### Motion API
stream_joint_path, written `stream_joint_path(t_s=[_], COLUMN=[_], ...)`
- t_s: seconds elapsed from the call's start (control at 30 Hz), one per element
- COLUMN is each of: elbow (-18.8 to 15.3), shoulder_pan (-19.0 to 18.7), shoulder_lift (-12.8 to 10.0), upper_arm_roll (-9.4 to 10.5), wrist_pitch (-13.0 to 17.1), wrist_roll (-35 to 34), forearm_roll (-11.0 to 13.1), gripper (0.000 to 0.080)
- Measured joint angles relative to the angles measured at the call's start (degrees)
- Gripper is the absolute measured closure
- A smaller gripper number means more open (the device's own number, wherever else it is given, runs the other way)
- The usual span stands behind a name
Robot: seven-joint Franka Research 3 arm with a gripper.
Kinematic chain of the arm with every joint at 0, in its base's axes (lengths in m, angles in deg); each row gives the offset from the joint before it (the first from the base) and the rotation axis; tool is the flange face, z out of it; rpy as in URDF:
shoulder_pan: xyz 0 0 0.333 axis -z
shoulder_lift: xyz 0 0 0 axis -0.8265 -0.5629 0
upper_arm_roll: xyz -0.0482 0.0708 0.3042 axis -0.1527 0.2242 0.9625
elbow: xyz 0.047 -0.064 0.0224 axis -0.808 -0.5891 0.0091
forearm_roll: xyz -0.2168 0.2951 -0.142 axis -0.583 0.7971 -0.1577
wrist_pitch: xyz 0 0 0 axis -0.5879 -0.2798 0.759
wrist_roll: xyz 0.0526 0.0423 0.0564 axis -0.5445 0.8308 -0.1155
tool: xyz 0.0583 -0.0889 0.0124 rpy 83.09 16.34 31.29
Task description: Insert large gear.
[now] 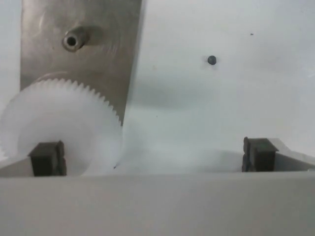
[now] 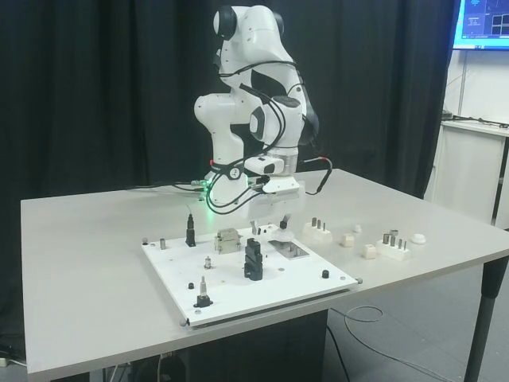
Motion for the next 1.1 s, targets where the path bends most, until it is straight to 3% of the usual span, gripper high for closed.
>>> stream_joint_path(t_s=[1.1], elbow=[0.0], shoulder_pan=[0.0], shoulder_lift=[-0.8], upper_arm_roll=[-0.34], wrist_pitch=[1.4], wrist_roll=[1.2], forearm_roll=[0.0], gripper=[0.0003])
